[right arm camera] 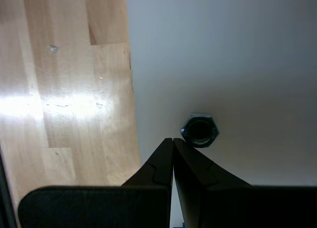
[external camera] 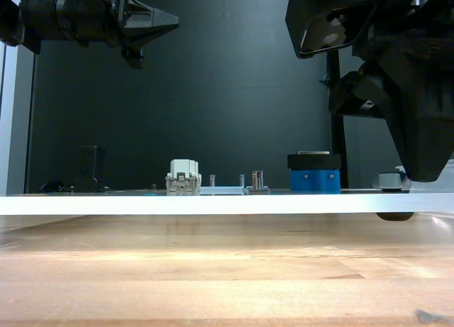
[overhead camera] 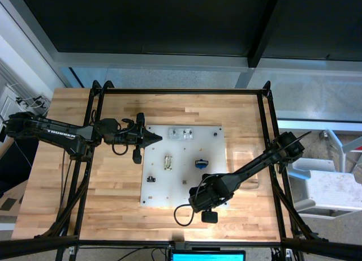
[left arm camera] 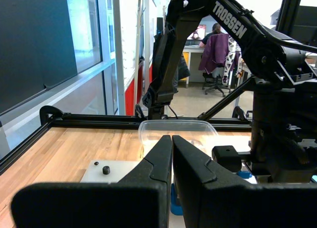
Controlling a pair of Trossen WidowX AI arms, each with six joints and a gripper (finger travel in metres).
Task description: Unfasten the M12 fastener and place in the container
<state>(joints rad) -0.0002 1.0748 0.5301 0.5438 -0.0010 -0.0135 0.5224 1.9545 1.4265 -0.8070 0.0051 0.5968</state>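
Fingertips pressed together and holding nothing, my right end effector points straight down at the white board, close to its edge by the bench. The silver M12 nut sits just beyond the tips and a little to one side — near them, not between them — its dark centre suggesting it is on its stud. The next move, I judge, means opening and shifting over it. My left end effector, likewise closed and empty, hangs well apart. The container lies beside the board.

Right end effector apparently beside nut, left one over board
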